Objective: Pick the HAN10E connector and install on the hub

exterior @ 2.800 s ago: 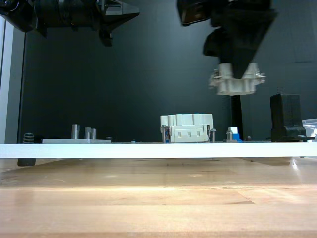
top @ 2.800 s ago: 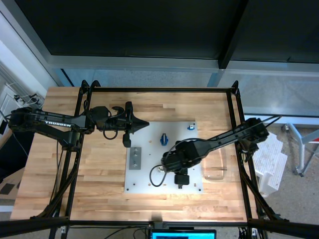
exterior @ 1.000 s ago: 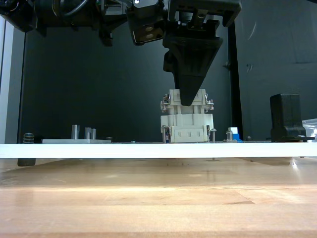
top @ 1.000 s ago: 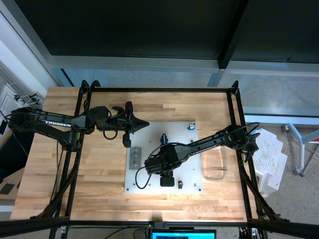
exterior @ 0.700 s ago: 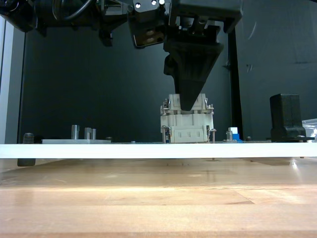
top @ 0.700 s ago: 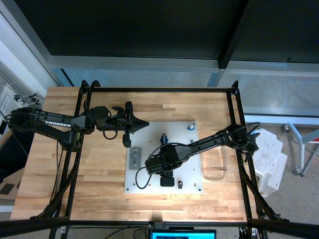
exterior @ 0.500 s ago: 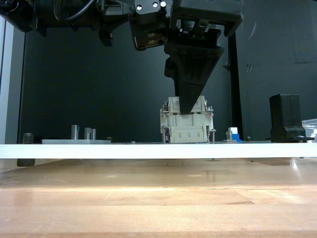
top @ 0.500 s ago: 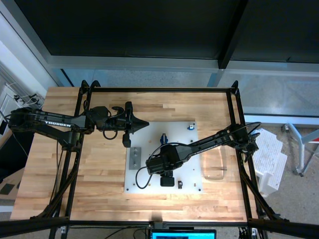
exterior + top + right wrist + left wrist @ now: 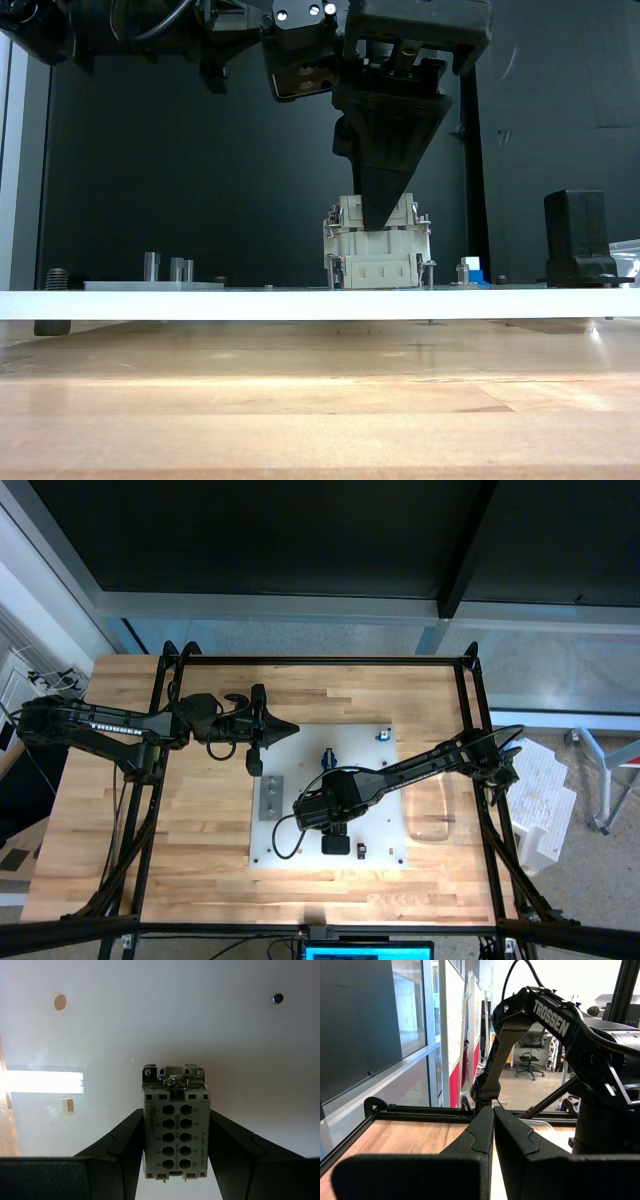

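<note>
Right tool (image 9: 386, 222) clamps the HAN10E connector (image 9: 175, 1130) atop the hub (image 9: 378, 268), centre frame; left tool (image 9: 290, 727), pinched closed, hovers upper left.

The right pincer (image 9: 176, 1132) grips the HAN10E connector (image 9: 176, 1120), white plate (image 9: 150, 1020) behind.

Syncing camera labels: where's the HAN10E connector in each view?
High: hidden beneath the right gripper, above the white plate.
Low: HAN10E connector sits on the hub, mid-frame, under that gripper.
Left wrist: absent; only the shut left gripper, parked by the plate's far-left edge.
Right wrist: clamped between the right gripper's fingers.
Landmark: the white plate, in high, low and right wrist views.
</note>
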Available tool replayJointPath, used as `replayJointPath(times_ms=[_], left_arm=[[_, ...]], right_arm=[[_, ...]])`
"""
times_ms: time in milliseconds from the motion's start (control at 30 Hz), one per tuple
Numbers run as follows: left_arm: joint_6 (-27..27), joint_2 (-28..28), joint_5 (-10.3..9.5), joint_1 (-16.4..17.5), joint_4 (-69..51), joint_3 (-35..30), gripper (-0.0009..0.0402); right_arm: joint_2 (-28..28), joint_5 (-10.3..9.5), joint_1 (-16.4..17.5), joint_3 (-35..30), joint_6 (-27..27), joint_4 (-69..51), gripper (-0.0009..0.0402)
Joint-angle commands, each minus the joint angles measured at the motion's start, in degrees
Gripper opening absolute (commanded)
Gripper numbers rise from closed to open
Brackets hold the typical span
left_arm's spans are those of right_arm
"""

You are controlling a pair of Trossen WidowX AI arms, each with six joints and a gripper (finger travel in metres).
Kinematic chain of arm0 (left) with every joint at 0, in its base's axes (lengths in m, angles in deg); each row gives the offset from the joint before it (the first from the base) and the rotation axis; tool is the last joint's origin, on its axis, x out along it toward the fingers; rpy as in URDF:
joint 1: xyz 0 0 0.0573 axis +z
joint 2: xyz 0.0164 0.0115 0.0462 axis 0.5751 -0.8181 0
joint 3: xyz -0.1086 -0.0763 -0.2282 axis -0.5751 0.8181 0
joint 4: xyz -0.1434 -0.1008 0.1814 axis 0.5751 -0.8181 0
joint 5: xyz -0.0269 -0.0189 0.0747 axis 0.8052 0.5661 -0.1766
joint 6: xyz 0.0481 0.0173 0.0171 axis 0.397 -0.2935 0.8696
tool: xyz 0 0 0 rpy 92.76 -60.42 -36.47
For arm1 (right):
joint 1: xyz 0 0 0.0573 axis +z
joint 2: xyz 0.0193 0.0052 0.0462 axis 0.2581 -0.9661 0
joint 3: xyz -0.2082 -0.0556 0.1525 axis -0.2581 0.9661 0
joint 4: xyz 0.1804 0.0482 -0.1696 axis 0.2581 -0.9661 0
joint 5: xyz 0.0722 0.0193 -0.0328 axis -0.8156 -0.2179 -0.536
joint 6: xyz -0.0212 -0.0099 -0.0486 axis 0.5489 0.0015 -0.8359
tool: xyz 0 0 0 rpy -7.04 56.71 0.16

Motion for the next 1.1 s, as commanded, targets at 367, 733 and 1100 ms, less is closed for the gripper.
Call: replayJointPath(times_ms=[367,733,1100], left_arm=[[0.0,0.0,0.00,0.0,0.0,0.0,0.0000],[0.0,0.0,0.00,0.0,0.0,0.0,0.0000],[0.0,0.0,0.00,0.0,0.0,0.0,0.0000]], right_arm=[[1.9,-0.04,0.0,0.0,-0.3,-0.1,0.0187],[4.9,-0.02,0.0,0.0,-0.2,-0.4,0.0329],[13.5,2.01,-0.5,4.6,-3.4,1.7,0.0310]])
